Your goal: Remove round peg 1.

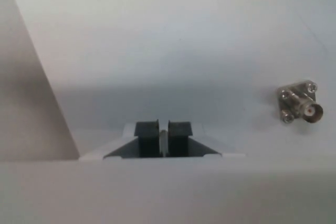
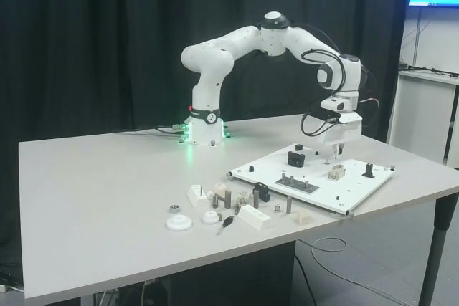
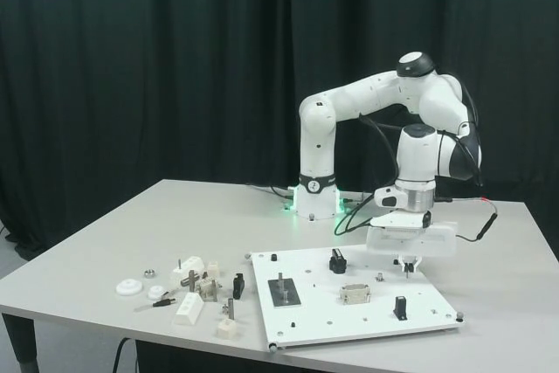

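- On the grey table, we are seeing the white jointed arm reaching over the white flat board.
- Its black-fingered gripper is hanging low over that board, fingers pressed almost together and seemingly pinching the thin grey round peg.
- The peg is standing between the pads, long axis upright and pointing down at the board; we cannot tell whether its lower end is free.
- We are judging a slanted pull risky, since it could jam the peg, and so thin a pinch could let it slip.
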{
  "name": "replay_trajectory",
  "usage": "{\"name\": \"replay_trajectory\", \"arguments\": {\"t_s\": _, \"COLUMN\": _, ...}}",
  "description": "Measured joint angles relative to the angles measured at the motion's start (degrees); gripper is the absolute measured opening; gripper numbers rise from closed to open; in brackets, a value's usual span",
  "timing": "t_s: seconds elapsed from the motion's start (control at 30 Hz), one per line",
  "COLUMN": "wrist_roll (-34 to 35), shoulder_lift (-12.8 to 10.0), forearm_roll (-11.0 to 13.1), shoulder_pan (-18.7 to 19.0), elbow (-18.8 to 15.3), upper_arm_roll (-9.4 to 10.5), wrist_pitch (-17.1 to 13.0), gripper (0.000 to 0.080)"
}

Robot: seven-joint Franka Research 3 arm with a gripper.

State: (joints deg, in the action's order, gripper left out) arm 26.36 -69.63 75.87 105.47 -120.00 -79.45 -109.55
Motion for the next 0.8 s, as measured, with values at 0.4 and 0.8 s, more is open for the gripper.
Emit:
{"name": "replay_trajectory", "arguments": {"t_s": 0.4, "wrist_roll": 0.0, "shoulder_lift": 1.2, "forearm_roll": -2.6, "shoulder_pan": 0.4, "elbow": 0.0, "upper_arm_roll": -3.2, "wrist_pitch": 3.2, "gripper": 0.0031}}
{"name": "replay_trajectory", "arguments": {"t_s": 0.8, "wrist_roll": 0.0, "shoulder_lift": 1.3, "forearm_roll": -4.0, "shoulder_pan": 1.4, "elbow": 0.0, "upper_arm_roll": -7.71, "wrist_pitch": 7.0, "gripper": 0.0031}}
